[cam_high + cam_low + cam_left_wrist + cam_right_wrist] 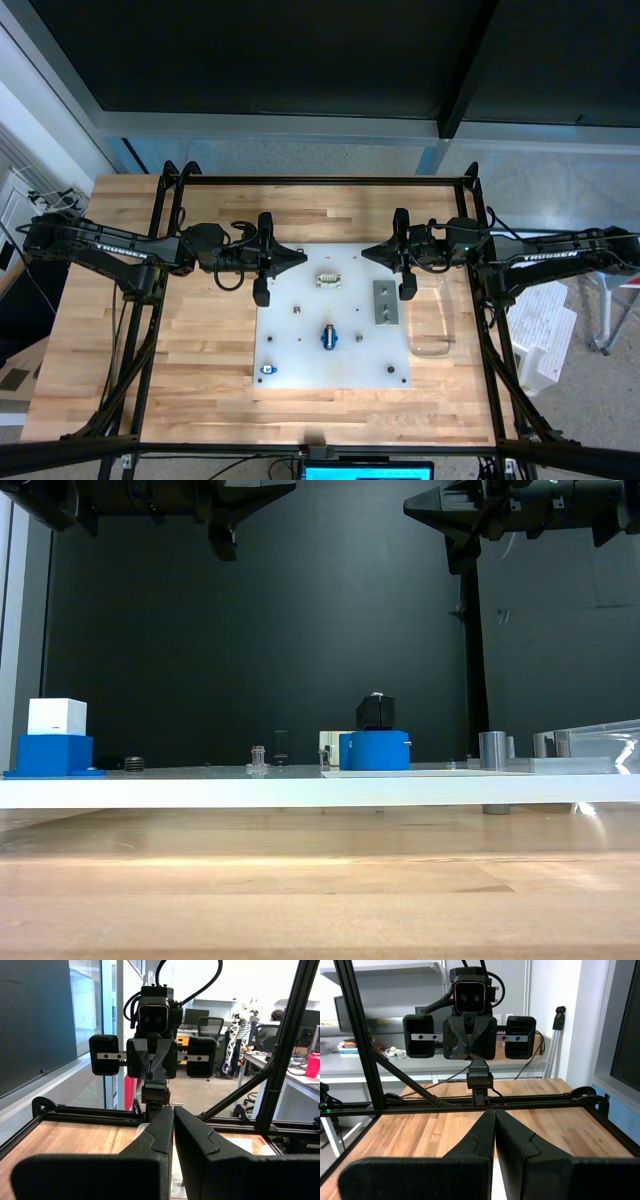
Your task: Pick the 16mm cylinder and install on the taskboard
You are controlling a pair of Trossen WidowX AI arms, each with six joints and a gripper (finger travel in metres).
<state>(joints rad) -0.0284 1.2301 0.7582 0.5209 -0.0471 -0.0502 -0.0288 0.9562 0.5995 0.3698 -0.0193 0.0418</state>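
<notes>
Both arms seem parked. The left claw [298, 258] and the right claw [368, 254] hang high over the far edge of the taskboard [290, 348], probably to leave it free. Each has its fingers pressed together and holds nothing. The 16mm cylinder [360, 338] stands upright on the board between the blue fitting [328, 337] and the grey block [385, 300], so I judge that picking has not yet begun.

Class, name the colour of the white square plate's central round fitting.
Blue fitting, clearest in low view; left gripper and right gripper, shut, above the plate.
</notes>
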